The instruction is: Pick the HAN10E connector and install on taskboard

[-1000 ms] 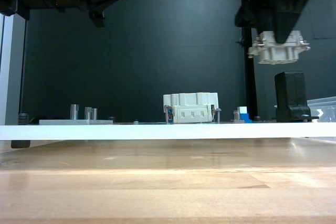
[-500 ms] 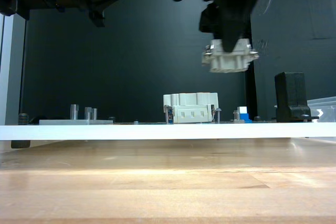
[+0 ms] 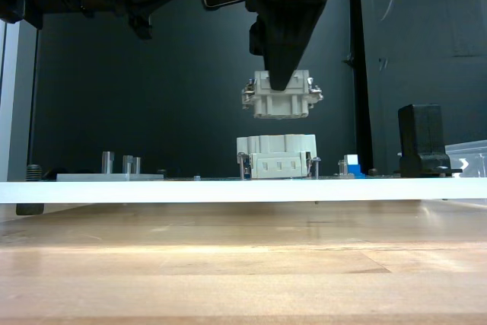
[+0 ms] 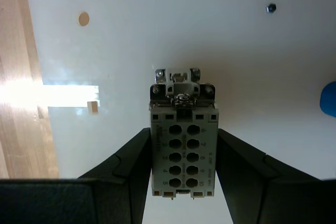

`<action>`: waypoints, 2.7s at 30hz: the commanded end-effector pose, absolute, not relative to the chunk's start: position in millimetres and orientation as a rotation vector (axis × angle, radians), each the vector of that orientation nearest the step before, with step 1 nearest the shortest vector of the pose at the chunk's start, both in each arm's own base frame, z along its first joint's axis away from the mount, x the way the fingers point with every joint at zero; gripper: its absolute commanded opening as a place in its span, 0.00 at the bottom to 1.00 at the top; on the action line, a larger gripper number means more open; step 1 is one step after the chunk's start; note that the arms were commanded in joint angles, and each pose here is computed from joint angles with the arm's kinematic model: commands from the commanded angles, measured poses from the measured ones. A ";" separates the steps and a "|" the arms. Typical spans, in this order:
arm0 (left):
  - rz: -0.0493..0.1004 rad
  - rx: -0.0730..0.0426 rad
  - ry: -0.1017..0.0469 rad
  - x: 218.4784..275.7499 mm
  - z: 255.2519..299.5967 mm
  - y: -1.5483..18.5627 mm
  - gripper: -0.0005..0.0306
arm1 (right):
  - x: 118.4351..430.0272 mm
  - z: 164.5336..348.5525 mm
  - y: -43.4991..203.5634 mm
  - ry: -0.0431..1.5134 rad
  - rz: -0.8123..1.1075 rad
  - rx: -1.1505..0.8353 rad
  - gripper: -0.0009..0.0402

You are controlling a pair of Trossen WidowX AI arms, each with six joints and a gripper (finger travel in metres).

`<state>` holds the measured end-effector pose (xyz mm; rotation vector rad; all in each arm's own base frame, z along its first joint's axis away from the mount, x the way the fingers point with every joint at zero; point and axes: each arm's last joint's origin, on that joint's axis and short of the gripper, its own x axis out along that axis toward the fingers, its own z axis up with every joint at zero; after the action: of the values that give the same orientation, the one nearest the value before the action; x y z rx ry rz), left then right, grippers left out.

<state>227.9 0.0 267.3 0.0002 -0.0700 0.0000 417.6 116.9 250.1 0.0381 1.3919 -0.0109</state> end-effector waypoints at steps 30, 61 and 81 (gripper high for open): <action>0.000 0.000 -0.070 227.9 267.2 0.0 0.02 | 422.1 235.0 115.6 1.393 0.016 -0.003 0.09; 0.000 0.000 -0.070 227.9 267.2 0.0 0.02 | 422.5 232.5 116.0 1.390 0.020 0.000 0.09; 0.000 0.000 -0.070 227.9 267.2 0.0 0.02 | 422.2 216.9 115.8 1.393 0.021 0.002 0.09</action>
<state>227.8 0.0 267.1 0.0002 -0.0692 0.0000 421.7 115.7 221.3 0.0039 1.3869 0.0203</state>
